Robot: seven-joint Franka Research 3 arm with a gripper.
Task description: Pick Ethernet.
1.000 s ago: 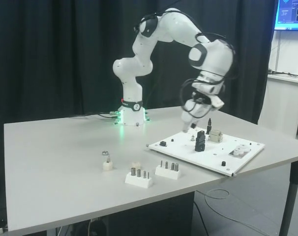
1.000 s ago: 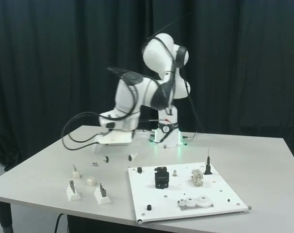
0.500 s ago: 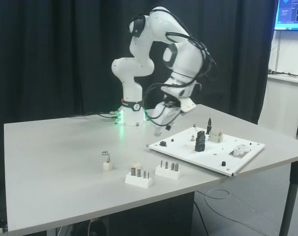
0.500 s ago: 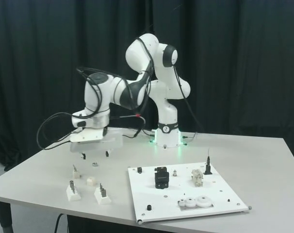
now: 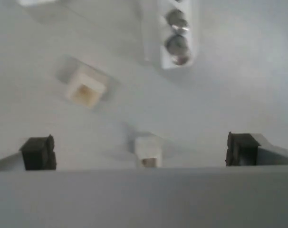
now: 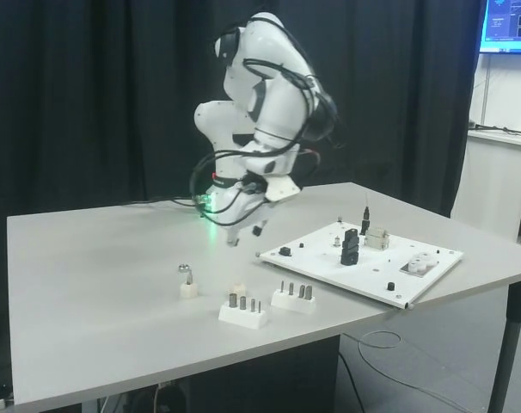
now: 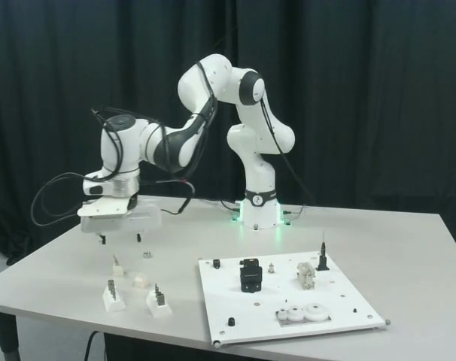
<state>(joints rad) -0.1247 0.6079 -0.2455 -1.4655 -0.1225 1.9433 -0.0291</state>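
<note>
Seeing black curtains (image 6: 88, 86) hanging all round the back, and a grey counter (image 6: 88, 258) sitting in front of them. Looking flat, bare and hard, so expecting nothing to cushion a dropped part.

Spotting a white board (image 6: 364, 267) lying at the counter corner away from the small stuff, carrying black and white fixtures. Not counting on any of that mattering for this grab.

Watching the white arm (image 6: 269, 95) bending over from its base with the tool (image 7: 120, 239) hovering above the loose parts, touching nothing. Showing black fingertips (image 5: 38, 153) spread wide, holding nothing.

Noticing two white peg holders (image 6: 243, 311) standing near the counter edge far from the base, plus a small white block (image 5: 148, 152) sitting right under the tool, between the tips.

Guessing the Ethernet (image 5: 86, 85) to be the pale squarish piece with the hollow middle, resting on the counter just beside that block, between it and the peg holders. Not being totally sure though. Judging it light, stiff, smooth-sided plastic, probably prone to sliding or twisting if pinched off-centre. Thinking of closing on two opposite flat sides, low down, and going gentle, avoiding any thin clip.
</note>
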